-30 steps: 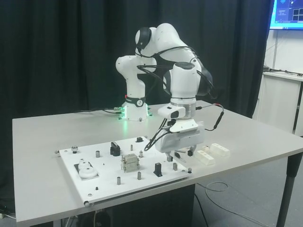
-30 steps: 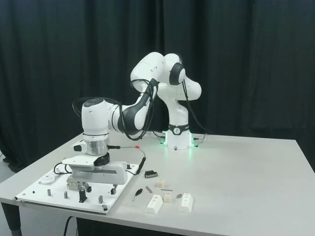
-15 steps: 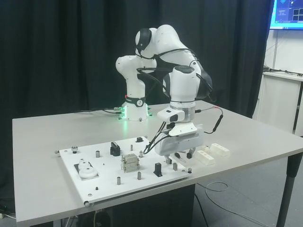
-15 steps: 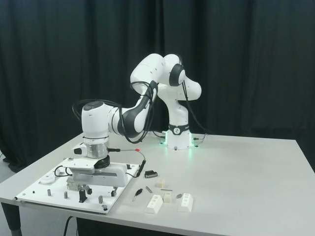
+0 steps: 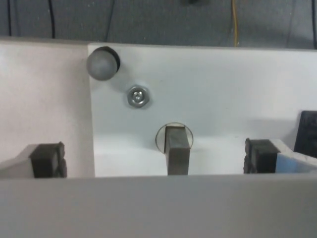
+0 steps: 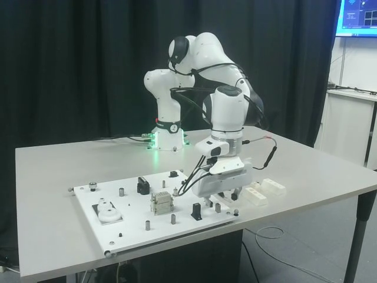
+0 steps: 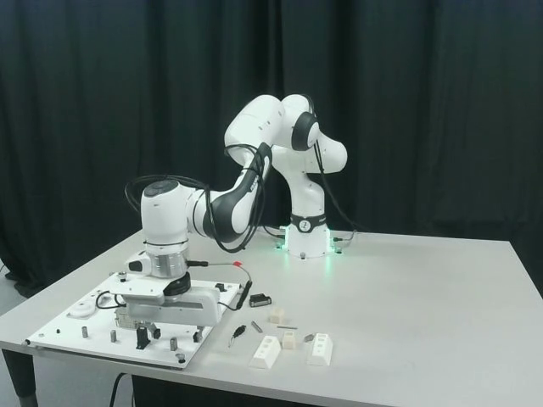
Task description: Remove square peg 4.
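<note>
Gripper: we see the gripper [image 5: 153,159] low over the near right corner of the white board [image 6: 135,215], its two black fingertips [image 5: 48,159] spread wide apart and holding nothing.
Square peg 4: we find the square peg [image 5: 177,154] standing upright in a round recess of the board, between the two fingertips and touching neither; in the first room view it sits under the gripper [image 6: 219,200], partly hidden.
Board corner: we note a hex nut [image 5: 138,96] just beside the peg's recess, and a grey round-headed stud [image 5: 101,63] at the board's edge beyond it.
Other board parts: we see a black block [image 6: 196,210] standing just beside the gripper, a metal connector block [image 6: 161,203] mid-board, and a white gear piece [image 6: 108,213] towards the far left end.
Table: we see the board lying on the grey table [image 7: 407,305], with small white holed blocks [image 7: 265,350] off the board near the table's front edge.
Arm: we see the white arm [image 7: 212,203] bent down from its base to the board.
</note>
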